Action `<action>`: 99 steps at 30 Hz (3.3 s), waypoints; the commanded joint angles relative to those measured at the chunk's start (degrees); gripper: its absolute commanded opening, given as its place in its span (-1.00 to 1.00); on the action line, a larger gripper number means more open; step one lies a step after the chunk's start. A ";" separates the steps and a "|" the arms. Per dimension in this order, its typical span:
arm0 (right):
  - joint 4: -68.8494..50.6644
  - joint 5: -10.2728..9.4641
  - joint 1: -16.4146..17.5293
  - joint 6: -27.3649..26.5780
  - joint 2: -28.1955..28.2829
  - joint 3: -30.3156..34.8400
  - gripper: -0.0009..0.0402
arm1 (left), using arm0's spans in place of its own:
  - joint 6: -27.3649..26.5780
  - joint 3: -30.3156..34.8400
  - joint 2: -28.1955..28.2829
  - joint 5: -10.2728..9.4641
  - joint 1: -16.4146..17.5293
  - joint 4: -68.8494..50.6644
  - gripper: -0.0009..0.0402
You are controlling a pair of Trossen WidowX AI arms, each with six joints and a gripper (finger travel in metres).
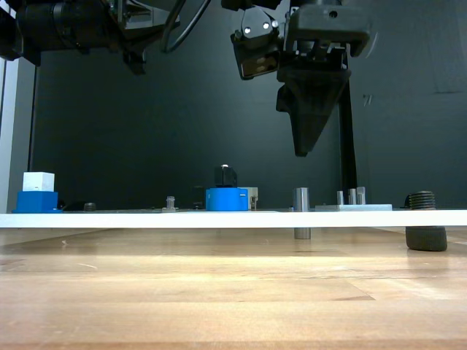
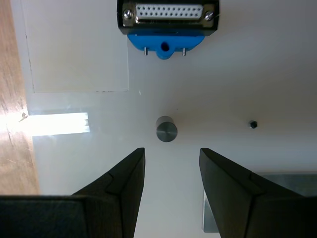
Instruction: Pick the 16mm cylinder and place it in the container
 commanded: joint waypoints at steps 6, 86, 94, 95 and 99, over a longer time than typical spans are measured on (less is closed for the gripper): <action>1.66 1.25 0.22 0.11 1.14 -0.09 -0.22 | 0.00 0.02 0.02 0.00 0.00 0.00 -0.96; 6.75 0.90 0.42 0.44 4.76 -3.23 -0.91 | 0.00 0.02 0.02 0.00 0.00 0.00 -0.96; 6.71 0.55 0.44 0.44 4.68 -3.19 -0.92 | 0.00 0.02 0.02 0.00 0.02 0.00 -0.96; 6.71 -0.26 0.44 0.42 4.66 -3.19 -0.92 | 0.00 0.02 0.02 0.00 0.00 0.00 -0.96; 6.69 -1.18 0.44 0.42 4.44 -3.15 -0.92 | 0.00 0.02 0.02 0.00 0.00 0.00 -0.96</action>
